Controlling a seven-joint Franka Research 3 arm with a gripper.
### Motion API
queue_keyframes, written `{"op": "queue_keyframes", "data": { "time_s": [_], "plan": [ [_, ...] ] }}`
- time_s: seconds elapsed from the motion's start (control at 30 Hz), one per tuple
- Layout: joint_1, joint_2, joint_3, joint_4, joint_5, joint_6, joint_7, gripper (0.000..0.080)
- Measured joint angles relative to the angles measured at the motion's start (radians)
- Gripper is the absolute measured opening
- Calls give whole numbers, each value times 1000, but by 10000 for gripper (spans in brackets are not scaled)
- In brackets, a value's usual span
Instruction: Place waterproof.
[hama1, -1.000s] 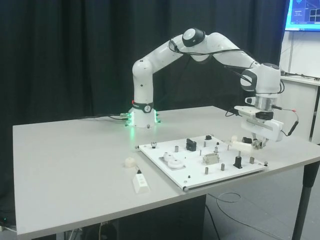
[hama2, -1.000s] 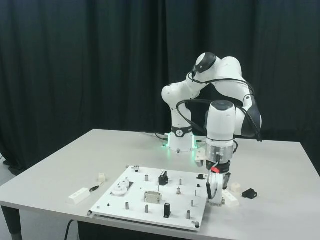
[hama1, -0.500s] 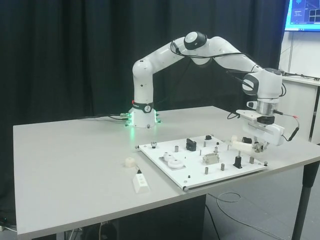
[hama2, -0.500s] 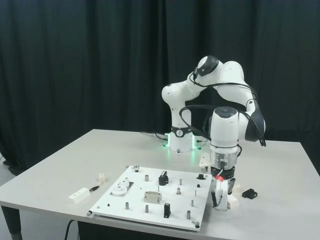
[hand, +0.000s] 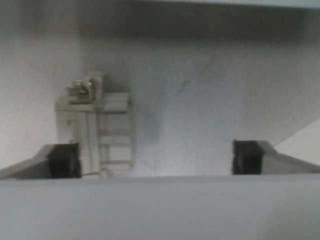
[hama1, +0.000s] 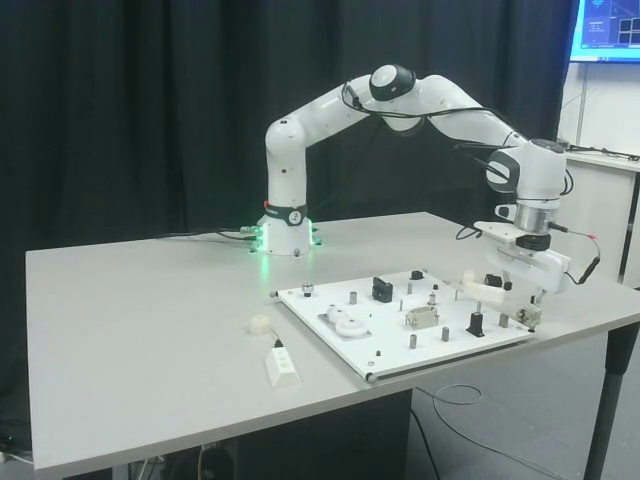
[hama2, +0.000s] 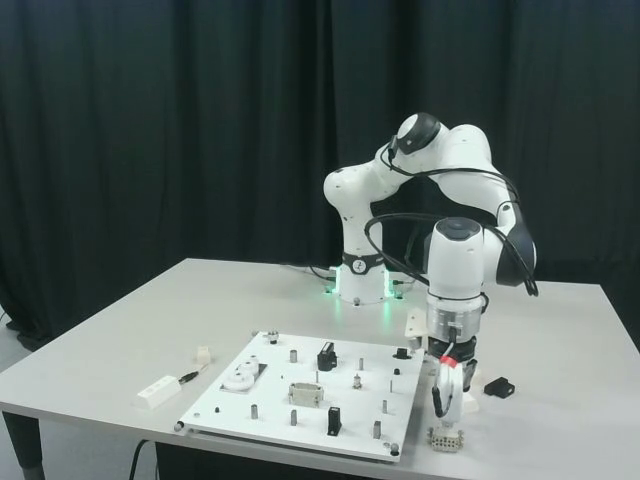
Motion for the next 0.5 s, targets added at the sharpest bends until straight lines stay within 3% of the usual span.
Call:
{"op": "queue_keyframes", "data": {
  "time_s": [0.03, 0.3, 0.33, 0.5],
  "plan": [
    [1, 0, 0, 0, 0, 0, 0, 634],
    [3, 2, -1, 5, 0, -2, 1, 634],
    [3, 2, -1, 6, 0, -3, 2, 791],
    [4, 2, -6, 8, 0, -11, 8, 791]
  ]
}}
